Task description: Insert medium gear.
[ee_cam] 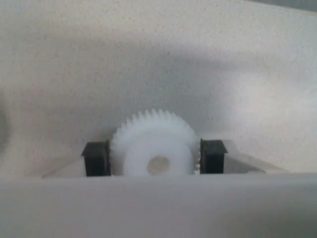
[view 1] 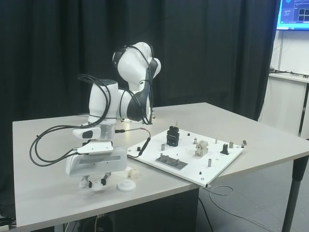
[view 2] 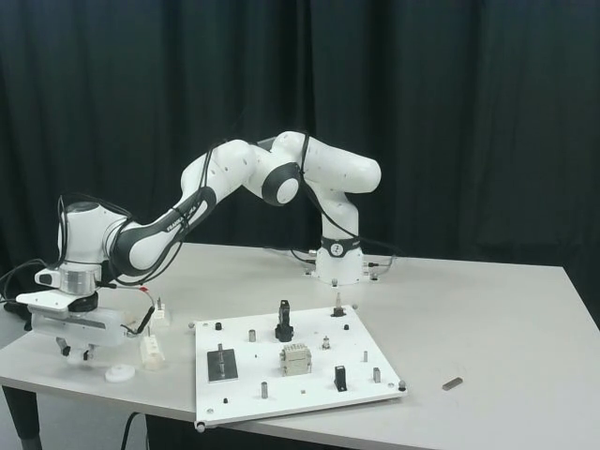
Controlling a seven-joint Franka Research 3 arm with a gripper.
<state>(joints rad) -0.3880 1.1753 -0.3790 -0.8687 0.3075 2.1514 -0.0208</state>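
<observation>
At the far left of the grey table (view 2: 487, 309), at about nine o'clock from the white assembly board (view 2: 295, 361), the gripper (view 2: 77, 352) hangs low over the tabletop. The wrist view shows its two black fingertips (ee_cam: 97, 158) closed on the toothed rim of a white gear (ee_cam: 154, 146), one pad at either side, the gear's centre hole facing the camera; its teeth touch both pads. In the first room view the same gear (view 1: 99, 186) is a pale shape between the fingers, just above the table.

Just beside the gripper, at roughly four o'clock from it in the second room view, a second white gear (view 2: 119, 374) lies flat on the table, untouched. Next to that, toward the board, stands a small white block part (view 2: 150, 353), and a thin upright peg piece (view 2: 159, 312) sits behind it at twelve o'clock. These three lie between the gripper and the board's left edge.

On the board a grey plate with two upright pegs (view 2: 221, 364) sits at the near left, a black upright fixture (view 2: 282, 323) at the centre rear, a white connector block (view 2: 294, 359) in the middle, and a small black bracket (view 2: 340, 378) at the near right. Whether gears already sit on the pegs cannot be told.

Well apart, at three o'clock from the board, a small dark bar (view 2: 452, 382) lies alone on the table. The arm's white base (view 2: 339, 262) stands behind the board at twelve o'clock.
</observation>
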